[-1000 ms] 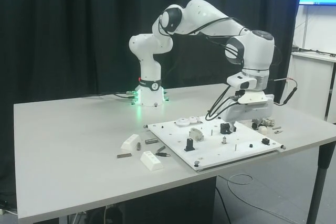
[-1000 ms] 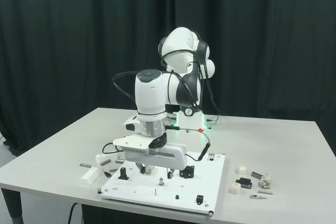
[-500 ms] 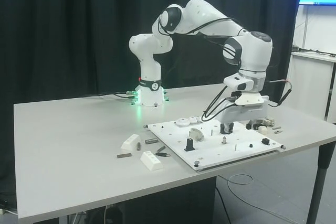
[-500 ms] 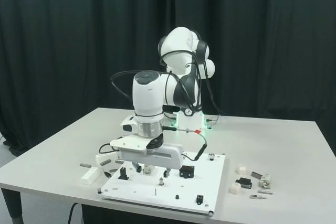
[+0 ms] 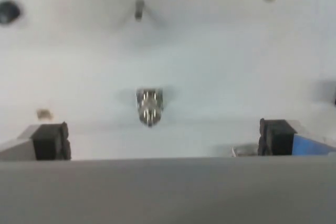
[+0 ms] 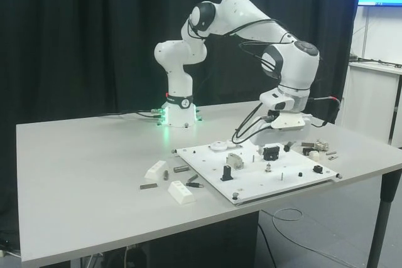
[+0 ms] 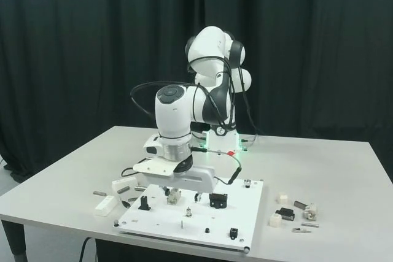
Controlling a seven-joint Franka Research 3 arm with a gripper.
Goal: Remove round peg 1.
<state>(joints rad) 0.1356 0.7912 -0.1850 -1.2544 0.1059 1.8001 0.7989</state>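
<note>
A short metal round peg (image 5: 149,106) stands upright in the white board (image 6: 251,183), seen also as the peg (image 6: 269,167) and the peg (image 7: 189,212). My gripper (image 5: 163,139) is open, its black fingertips (image 5: 50,141) wide apart with nothing between them. The peg stands just beyond the fingertips, roughly centred between them and apart from both. In the room views the gripper (image 6: 276,147) (image 7: 181,194) hangs low over the middle of the board, a little behind the peg. A thin pin (image 5: 139,9) stands farther toward the board's front edge.
A black block (image 6: 271,152) sits on the board beside the gripper, and a black upright bracket (image 6: 227,172) stands near the board's left part. White blocks (image 6: 181,191) and small metal parts lie left of the board. Several loose parts (image 7: 285,214) lie on the table at its other side.
The arm has drawn back from the board's front toward the base and risen slightly. The fingers stay open and the peg has not moved.
</note>
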